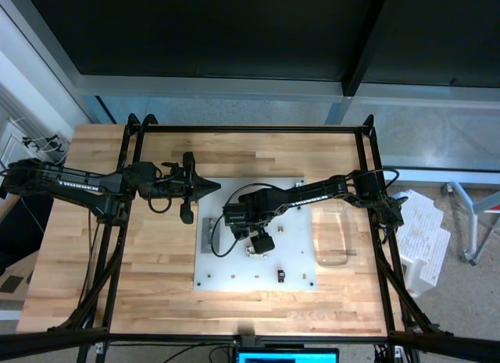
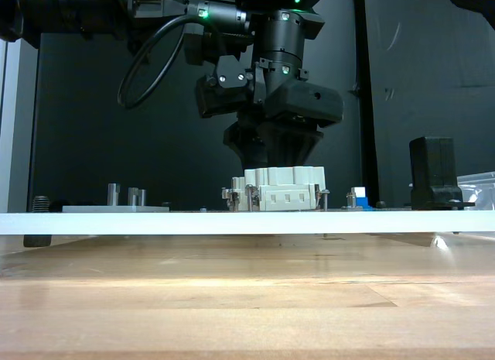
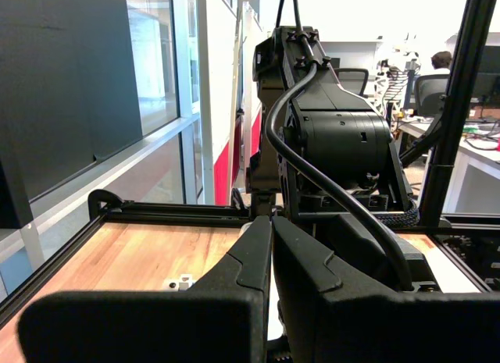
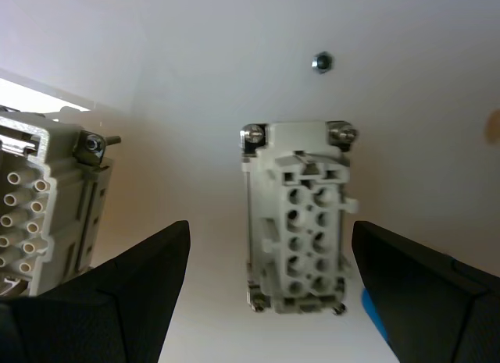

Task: Pick the HAN10E connector and install on the hub

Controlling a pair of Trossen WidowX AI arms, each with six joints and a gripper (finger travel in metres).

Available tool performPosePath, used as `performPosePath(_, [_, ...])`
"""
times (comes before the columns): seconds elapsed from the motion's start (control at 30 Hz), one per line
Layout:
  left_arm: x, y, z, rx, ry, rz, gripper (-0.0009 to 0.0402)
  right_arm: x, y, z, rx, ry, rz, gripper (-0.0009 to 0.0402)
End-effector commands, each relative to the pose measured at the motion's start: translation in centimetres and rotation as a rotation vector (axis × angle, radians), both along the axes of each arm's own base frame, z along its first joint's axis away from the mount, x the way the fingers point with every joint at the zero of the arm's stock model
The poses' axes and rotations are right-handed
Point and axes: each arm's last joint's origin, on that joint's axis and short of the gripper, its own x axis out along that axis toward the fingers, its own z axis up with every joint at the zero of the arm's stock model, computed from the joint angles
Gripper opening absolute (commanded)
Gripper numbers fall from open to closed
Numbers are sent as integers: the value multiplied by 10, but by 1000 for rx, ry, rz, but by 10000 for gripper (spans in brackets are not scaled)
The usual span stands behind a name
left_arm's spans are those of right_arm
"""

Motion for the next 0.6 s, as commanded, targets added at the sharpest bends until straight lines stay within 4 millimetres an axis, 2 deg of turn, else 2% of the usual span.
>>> performPosePath(0.03, [0,0,0,0,0,0,1,-1,-2,-2,2,11,-1,291])
performPosePath(0.23, [0,0,0,0,0,0,1,-1,-4,-2,-1,13,12,269])
performPosePath(0.6, [0,0,0,0,0,0,1,-2,-8,0,-3,16,8,150])
